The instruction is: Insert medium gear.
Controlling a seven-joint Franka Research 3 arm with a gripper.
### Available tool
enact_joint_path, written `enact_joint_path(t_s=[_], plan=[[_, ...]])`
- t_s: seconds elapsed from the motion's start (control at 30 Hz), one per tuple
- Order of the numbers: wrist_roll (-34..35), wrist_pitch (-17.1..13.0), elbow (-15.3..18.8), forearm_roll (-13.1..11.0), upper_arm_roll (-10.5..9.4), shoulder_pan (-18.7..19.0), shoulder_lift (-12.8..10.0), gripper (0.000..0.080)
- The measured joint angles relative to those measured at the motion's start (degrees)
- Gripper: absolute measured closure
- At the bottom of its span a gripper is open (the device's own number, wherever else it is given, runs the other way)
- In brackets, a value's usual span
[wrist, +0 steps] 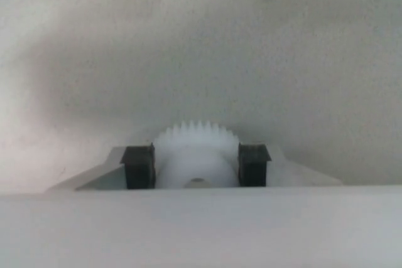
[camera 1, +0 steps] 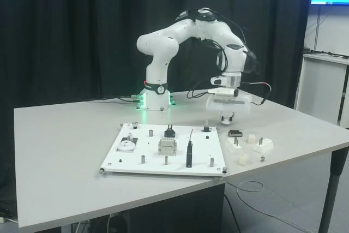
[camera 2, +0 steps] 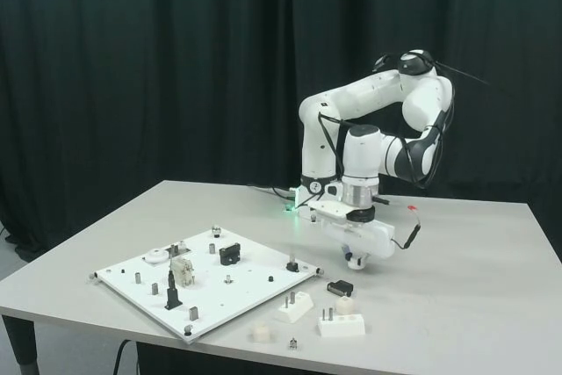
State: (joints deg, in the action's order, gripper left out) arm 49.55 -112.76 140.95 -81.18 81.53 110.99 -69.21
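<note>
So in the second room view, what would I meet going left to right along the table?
White board with pegs, then the small white blocks at the table's front, then the end effector holding a white gear.

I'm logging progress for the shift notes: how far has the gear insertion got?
Pickup looks done: the wrist view shows the white medium gear clamped in the claw. The claw is held above the grey table, beside the white board. Left: carry the gear over the board and insert it.
</note>
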Motion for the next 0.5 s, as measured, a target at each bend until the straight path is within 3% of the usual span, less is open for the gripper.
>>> enact_joint_path(t_s=[0.23,0.5], plan=[[0.0,1.4,0.0,1.0,1.89,0.3,0.0,0.0518],[0.0,1.9,0.0,1.3,2.65,0.3,0.0,0.0518]])
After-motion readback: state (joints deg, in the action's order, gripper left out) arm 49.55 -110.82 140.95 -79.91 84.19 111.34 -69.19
